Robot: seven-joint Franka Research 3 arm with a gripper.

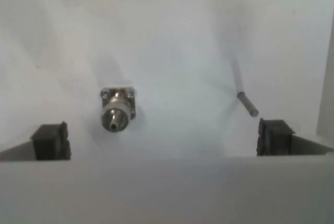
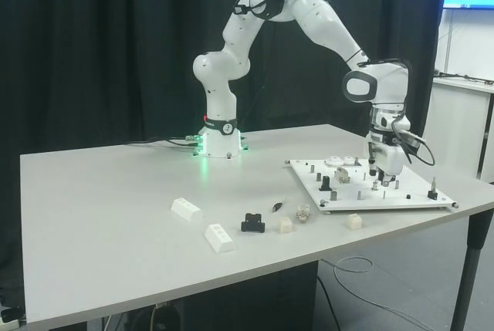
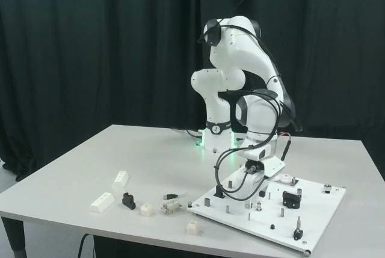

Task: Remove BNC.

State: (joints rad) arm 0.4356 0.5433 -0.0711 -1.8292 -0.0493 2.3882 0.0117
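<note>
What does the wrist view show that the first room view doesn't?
Only the wrist view shows the BNC socket with its square flange close up, a grey pin beside it, and the open gripper above. Only the first room view shows the loose white blocks on the grey table. Both show the white board.

Gripper (image 1: 162, 140) hanging over white board (image 1: 172, 36), fingers spread wide, nothing sitting between them. Two black fingertips (image 1: 51, 141) showing, one at each side. BNC connector (image 1: 118, 108) standing upright on board on square flange with corner screws, lying between fingertips, nearer one, touching neither. Thin grey pin (image 1: 247, 103) standing on board near other fingertip, apart from connector.
</note>
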